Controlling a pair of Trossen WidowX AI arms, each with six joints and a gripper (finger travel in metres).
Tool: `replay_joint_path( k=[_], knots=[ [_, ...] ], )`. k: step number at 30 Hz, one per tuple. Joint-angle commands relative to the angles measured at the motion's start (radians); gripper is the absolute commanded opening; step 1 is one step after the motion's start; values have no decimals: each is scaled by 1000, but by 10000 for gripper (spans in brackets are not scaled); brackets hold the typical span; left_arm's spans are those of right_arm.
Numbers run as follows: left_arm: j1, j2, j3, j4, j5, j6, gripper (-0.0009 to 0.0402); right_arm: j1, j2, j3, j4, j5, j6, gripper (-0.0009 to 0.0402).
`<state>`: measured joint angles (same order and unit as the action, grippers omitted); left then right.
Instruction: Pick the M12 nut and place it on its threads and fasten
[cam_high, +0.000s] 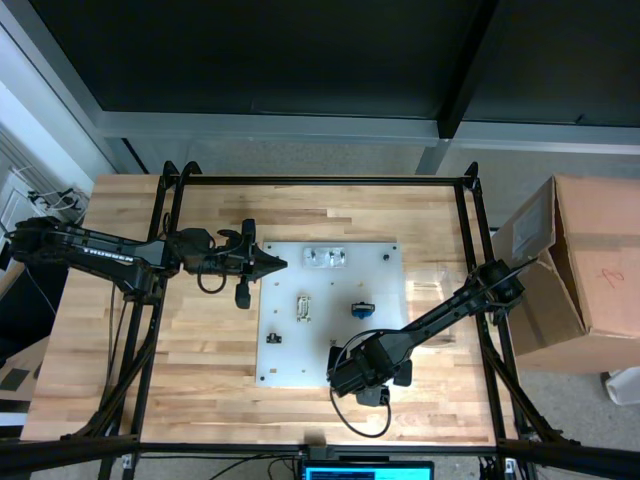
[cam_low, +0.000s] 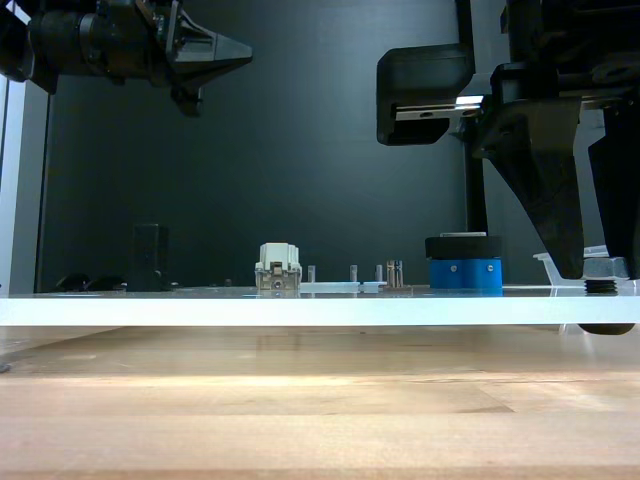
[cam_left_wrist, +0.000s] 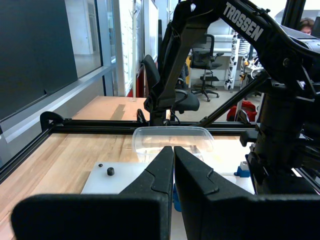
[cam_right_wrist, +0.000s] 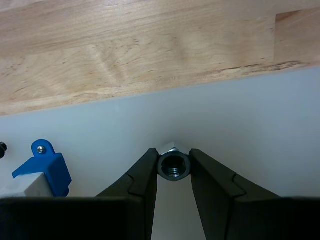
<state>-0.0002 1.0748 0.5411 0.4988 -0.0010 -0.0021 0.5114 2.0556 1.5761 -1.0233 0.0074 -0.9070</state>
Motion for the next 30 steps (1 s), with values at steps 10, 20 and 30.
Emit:
replay_joint_path(
  k=[10, 20, 30],
  knots=[
    [0, 0, 0, 0, 0, 0, 0, -1, 2, -3, 3, 1, 74, 20],
    [0, 0, 0, 0, 0, 0, 0, -1, 2, -3, 6, 0, 414, 20],
    [0, 0, 0, 0, 0, 0, 0, -1, 2, -3, 16, 0, 845, 20]
  ],
)
